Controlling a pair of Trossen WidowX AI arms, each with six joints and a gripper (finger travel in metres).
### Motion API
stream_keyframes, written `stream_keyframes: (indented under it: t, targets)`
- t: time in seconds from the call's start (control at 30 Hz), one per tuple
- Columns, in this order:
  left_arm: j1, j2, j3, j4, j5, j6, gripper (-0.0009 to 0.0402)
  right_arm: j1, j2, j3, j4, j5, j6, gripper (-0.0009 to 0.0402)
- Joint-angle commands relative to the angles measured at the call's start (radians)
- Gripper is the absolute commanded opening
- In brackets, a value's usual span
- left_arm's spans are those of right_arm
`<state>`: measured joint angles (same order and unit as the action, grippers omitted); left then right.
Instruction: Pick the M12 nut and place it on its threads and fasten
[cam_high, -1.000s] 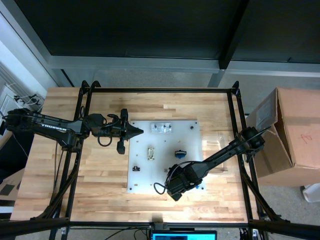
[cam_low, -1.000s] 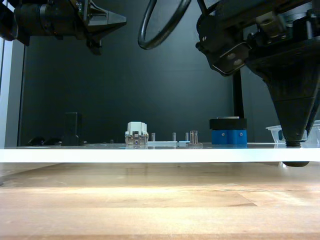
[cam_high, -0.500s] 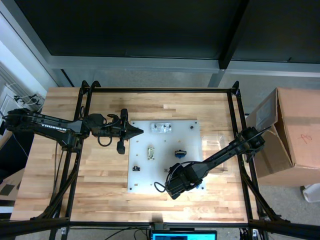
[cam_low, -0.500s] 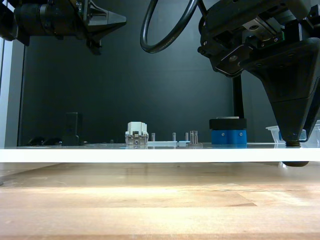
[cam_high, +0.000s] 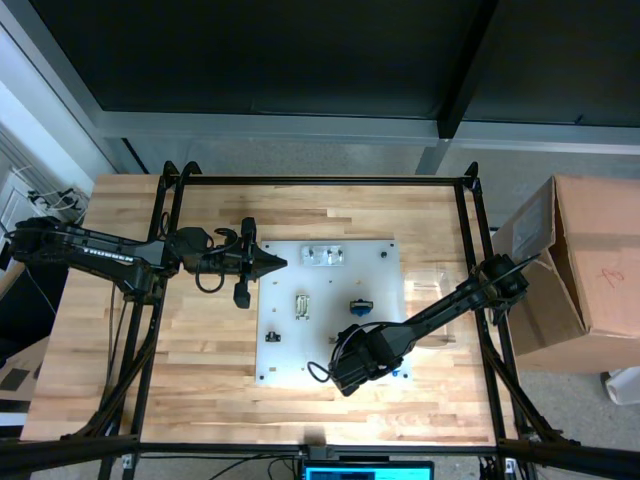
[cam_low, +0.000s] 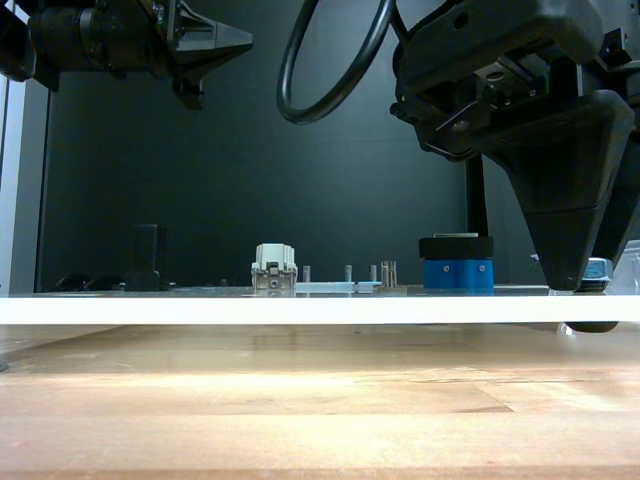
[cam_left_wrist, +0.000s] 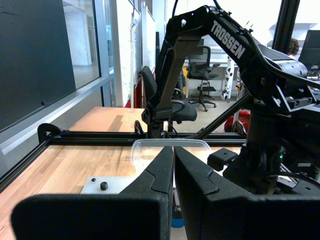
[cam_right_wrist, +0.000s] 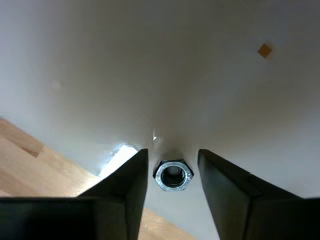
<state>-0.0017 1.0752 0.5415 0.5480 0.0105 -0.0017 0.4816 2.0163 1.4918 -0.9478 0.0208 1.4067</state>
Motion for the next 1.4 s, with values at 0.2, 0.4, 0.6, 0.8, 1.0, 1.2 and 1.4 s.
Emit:
stream_keyframes:
  t: [0.2,0.4,0.6,0.8,1.0,1.2,1.4]
  targets:
    - [0.0,0.0,0.0,0.0,0.0,0.0,0.0,0.003,-0.004,0.044,-0.014,-0.022,-0.04,0.0207]
    - [0.0,0.0,0.0,0.0,0.0,0.0,0.0,0.003,-0.024,0.112,-0.089,-0.017,-0.215,0.0217]
    - [0.0,0.0,0.0,0.0,0.0,0.0,0.0,0.008,-0.041,0.151,-0.249,-0.021,-0.659,0.0168]
    - [0.0,0.0,0.0,0.0,0.0,0.0,0.0,0.007,-0.041,0.109,-0.175,-0.013,-0.857,0.0036]
    - [0.0,0.0,0.0,0.0,0.0,0.0,0.0,0.007,-0.041,0.04,-0.111,0.028,-0.956,0.0013]
    - [0.0,0.0,0.0,0.0,0.0,0.0,0.0,0.007,-0.041,0.023,-0.079,0.048,-0.996,0.0002]
    - [0.0,0.0,0.0,0.0,0.0,0.0,0.0,0.007,-0.041,0.016,-0.075,0.007,-1.042,0.0]
